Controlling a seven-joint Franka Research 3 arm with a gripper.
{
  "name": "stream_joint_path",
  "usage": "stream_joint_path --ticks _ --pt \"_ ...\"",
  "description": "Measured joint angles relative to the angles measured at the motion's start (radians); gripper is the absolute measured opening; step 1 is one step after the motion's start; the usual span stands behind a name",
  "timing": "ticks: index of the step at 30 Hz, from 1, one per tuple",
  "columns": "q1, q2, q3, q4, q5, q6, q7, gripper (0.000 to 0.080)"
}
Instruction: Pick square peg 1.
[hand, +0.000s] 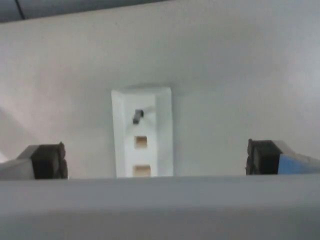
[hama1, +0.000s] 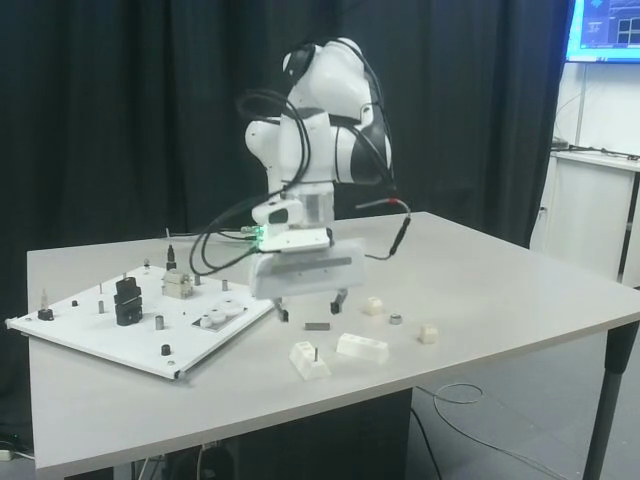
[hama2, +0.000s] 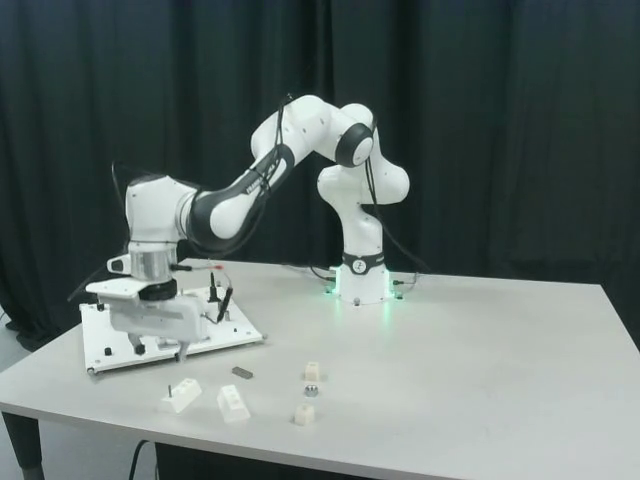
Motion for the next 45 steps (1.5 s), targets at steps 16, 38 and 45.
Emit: stream_joint_path --ticks 16,38,45 --pt "-0.002 0.089 0.03 0.031 -0.024 0.07 0.037 0.08" --pt "-0.073 0.103 0.127 0.043 -0.128 0.063 0.073 0.08" --pt "-0.079 0.103 0.137 0.045 -0.128 0.063 0.078 0.08"
